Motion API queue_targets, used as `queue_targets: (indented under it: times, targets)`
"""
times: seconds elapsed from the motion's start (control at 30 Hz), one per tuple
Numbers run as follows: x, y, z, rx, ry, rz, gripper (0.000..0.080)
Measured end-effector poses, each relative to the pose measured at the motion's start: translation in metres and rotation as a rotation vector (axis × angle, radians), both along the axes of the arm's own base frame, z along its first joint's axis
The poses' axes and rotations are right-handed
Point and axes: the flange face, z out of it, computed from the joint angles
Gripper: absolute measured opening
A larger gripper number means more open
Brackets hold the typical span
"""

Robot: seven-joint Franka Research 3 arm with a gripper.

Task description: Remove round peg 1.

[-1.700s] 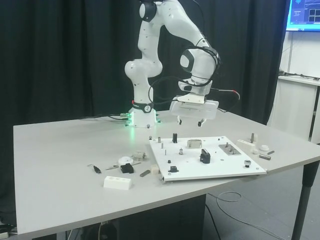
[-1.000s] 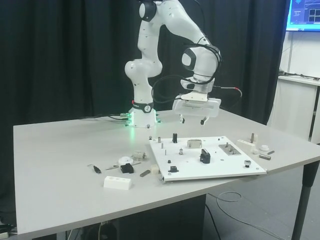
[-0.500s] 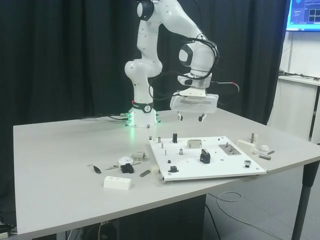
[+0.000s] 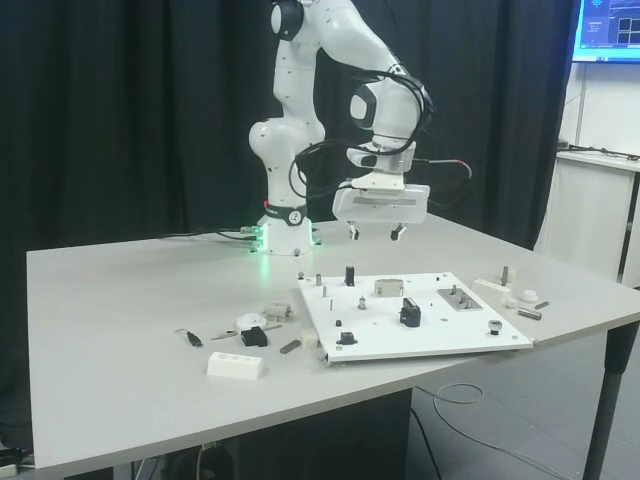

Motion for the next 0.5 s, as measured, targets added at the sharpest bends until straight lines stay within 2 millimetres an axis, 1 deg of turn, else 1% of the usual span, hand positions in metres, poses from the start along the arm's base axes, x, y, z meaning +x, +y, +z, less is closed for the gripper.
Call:
queue_targets:
  times: [0.3, 0.5]
  targets:
    - [-0.001, -0.011, -0.001, -0.002, 0.001, 0.016, 0.0800]
    - [-0.004, -0.023, -0.007, -0.009, -0.010, 0.024, 0.0800]
